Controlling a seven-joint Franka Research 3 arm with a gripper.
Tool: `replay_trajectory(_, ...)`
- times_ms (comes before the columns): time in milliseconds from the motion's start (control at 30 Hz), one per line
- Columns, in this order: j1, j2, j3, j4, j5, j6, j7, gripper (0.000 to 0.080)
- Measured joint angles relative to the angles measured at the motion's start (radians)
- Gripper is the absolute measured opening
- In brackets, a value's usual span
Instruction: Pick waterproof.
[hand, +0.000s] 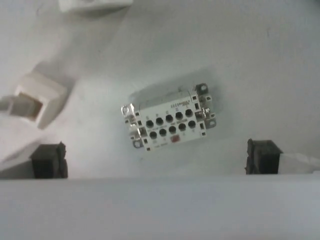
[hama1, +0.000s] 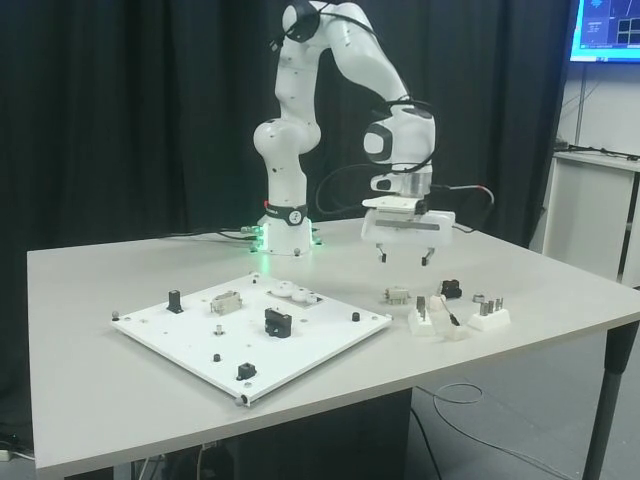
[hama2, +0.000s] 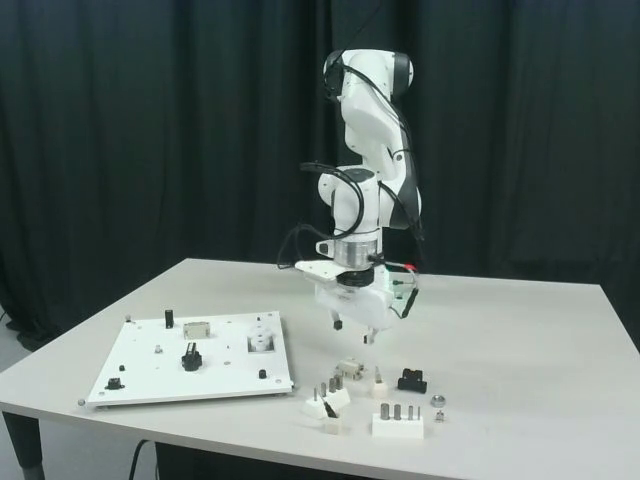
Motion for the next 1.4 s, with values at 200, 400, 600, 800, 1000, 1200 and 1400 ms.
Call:
replay_trajectory(200,0.0,0.009,0.0,-0.005,-0.002,0.023,0.113,0.08)
replay_trajectory(400,-0.001,0.014,0.0,-0.013,-0.002,0.034,0.211,0.08)
replay_trajectory(600,-0.001,0.016,0.002,-0.02,-0.002,0.036,0.305,0.08)
replay_trajectory(800,0.0,0.023,0.013,-0.021,-0.002,0.042,0.391,0.08)
replay_trajectory(1000,0.0,0.031,0.027,-0.021,-0.03,0.044,0.379,0.08)
replay_trajectory(1200,0.0,0.035,0.042,-0.021,-0.087,0.044,0.293,0.08)
replay_trajectory(1400,-0.001,0.036,0.051,-0.021,-0.097,0.044,0.16,0.08)
